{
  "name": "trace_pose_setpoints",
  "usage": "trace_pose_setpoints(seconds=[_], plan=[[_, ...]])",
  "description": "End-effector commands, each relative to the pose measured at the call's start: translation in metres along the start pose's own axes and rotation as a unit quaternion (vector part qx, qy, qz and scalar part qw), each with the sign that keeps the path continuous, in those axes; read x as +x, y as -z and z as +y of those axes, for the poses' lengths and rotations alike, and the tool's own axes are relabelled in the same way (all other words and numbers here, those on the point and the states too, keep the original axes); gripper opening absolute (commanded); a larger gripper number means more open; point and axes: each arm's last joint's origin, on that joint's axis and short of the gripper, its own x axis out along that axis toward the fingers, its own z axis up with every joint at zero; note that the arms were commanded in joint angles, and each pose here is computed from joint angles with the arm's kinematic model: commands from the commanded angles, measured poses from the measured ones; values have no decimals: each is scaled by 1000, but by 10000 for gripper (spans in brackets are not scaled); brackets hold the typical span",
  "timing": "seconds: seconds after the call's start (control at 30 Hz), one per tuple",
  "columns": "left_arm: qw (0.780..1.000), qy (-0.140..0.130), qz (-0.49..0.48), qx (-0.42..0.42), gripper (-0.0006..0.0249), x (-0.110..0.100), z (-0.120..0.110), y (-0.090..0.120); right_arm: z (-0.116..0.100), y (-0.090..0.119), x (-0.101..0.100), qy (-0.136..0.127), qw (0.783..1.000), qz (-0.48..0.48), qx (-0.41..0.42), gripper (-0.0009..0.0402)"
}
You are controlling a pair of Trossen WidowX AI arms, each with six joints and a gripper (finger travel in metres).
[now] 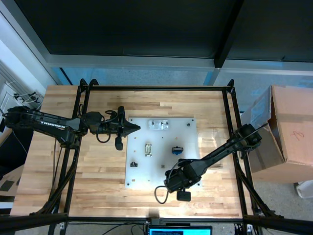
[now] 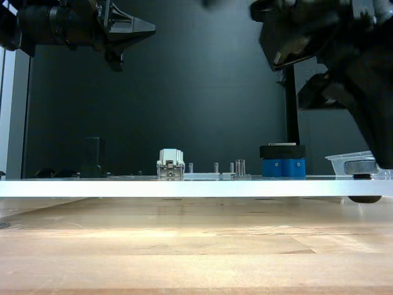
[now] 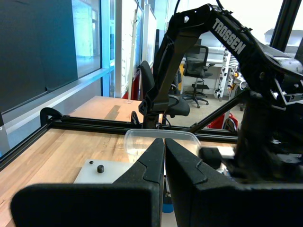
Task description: Unfasten the M12 nut and place it in the container
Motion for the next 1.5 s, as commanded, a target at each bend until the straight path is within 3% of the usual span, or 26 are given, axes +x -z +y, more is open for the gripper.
trace_pose_setpoints(seconds=[0.03, 0.3, 0.37, 0.53, 0.63, 0.87, 1.17, 1.23, 1.33, 1.37, 1.5], plan=[[1000, 0, 0, 0, 0, 0, 0, 0, -9, 3, -15, 56, 998, -1, 14, 0], [1000, 0, 0, 0, 0, 0, 0, 0, -9, 3, -22, 40, 999, -6, 19, 0], [1000, 0, 0, 0, 0, 0, 0, 0, -7, 3, -22, 17, 1000, 1, 17, 0], [1000, 0, 0, 0, 0, 0, 0, 0, 4, -5, -22, -80, 997, -8, -6, 0], [1000, 0, 1, 0, 0, 0, 0, 0, 6, -7, -20, -95, 995, -17, -7, 0], [1000, 0, 1, 0, 0, 0, 0, 0, 11, -10, -3, -89, 996, -5, -7, 0], [1000, 0, 0, 0, 0, 0, 0, 0, 10, -6, 4, -86, 996, 6, -7, 0], [1000, 0, 0, 0, 0, 0, 0, 0, 6, -3, 4, -56, 998, 10, -2, 0], [1000, 0, 0, 0, 0, 0, 0, 0, -4, 1, -2, 44, 998, 3, 34, 0], [1000, 0, 0, 0, 0, 0, 0, 0, -5, 1, -5, 56, 998, -1, 39, 0], [1000, 0, 0, 0, 0, 0, 0, 0, -5, 1, -12, 44, 998, -9, 43, 0]])
